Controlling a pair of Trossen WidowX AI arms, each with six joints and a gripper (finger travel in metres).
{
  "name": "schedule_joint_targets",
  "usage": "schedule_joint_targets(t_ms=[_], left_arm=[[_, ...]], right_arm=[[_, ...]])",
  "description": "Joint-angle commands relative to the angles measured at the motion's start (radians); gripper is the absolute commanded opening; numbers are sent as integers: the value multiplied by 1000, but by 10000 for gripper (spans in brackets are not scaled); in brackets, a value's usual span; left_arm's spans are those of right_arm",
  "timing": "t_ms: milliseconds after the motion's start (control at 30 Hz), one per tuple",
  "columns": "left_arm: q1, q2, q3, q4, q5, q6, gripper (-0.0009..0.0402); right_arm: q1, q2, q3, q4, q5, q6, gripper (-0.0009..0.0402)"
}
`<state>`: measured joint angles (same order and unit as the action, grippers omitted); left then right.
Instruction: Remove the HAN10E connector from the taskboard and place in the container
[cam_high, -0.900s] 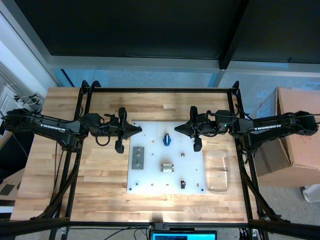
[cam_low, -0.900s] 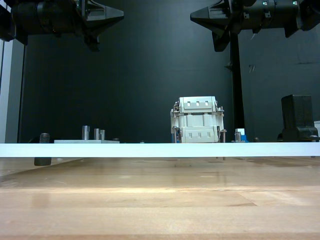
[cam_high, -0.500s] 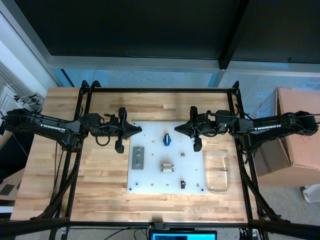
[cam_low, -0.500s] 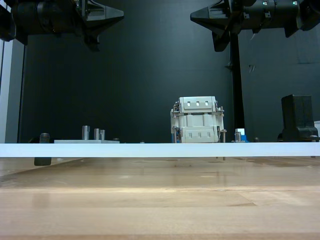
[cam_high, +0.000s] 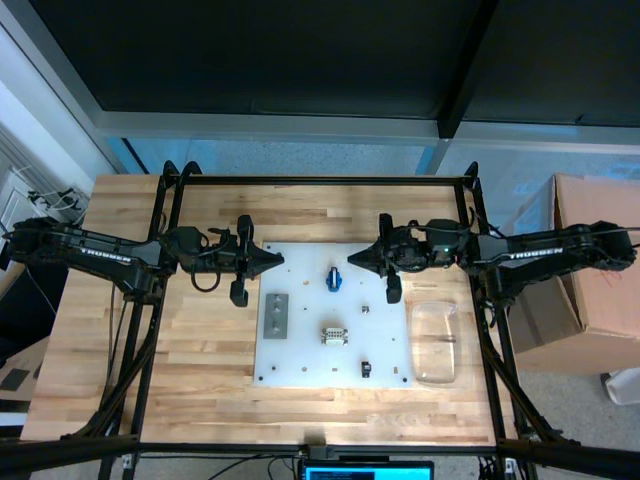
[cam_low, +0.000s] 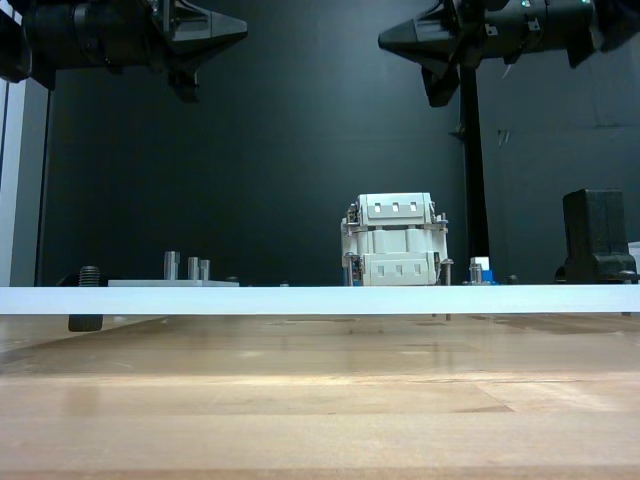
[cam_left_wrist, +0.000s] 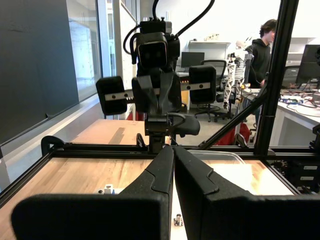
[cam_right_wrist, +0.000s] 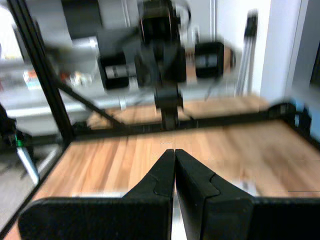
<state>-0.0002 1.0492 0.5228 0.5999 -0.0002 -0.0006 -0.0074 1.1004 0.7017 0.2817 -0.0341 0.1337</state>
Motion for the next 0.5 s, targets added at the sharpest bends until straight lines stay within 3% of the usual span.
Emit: schedule_joint_targets(t_ms=[33,500], left_arm=[[0,0,0,0,0,0,0],[0,0,0,0,0,0,0]], right_arm=[[41,22,91,-207,45,-4,0],[164,356,664,-1041,45,43,0]])
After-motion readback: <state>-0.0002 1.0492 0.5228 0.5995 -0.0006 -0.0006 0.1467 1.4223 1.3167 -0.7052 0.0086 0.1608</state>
